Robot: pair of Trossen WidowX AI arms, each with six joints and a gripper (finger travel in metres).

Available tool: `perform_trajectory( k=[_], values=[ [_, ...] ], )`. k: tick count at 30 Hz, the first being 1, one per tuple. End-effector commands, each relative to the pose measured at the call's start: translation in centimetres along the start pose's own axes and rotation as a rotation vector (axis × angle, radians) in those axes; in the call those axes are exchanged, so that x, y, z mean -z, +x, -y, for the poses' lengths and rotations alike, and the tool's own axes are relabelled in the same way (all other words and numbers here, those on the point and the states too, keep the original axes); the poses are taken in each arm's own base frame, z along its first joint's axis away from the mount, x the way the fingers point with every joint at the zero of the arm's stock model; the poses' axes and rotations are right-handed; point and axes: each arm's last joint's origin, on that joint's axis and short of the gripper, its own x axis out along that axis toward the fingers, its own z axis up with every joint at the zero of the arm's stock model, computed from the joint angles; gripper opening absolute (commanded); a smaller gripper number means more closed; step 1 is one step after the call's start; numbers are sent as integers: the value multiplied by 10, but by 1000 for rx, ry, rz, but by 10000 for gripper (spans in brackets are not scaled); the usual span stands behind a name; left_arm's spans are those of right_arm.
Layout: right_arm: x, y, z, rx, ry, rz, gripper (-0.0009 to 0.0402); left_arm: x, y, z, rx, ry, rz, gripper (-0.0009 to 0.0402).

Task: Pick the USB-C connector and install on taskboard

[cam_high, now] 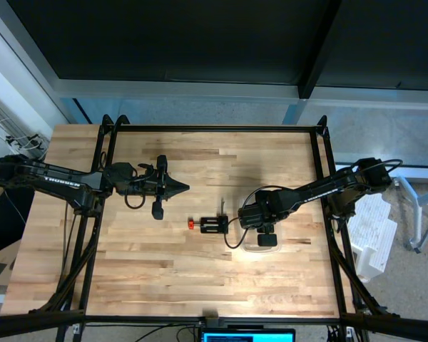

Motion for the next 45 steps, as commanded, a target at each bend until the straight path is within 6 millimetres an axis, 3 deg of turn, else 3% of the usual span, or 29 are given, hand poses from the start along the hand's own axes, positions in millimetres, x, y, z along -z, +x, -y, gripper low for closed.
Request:
perform_trajectory(
  k=[1,16,35,45],
  values=[
    [0,0,0,0,-5,0,99,0,0,0,0,0,0,0],
    [0,0,0,0,-13,0,-2,0,0,0,0,0,0,0],
    [3,-14,2,-9,-9,43,0,0,0,0,0,0,0,0],
    [7,-45,6,-18,-4,87,0,0,0,0,0,0,0,0]
  ],
)
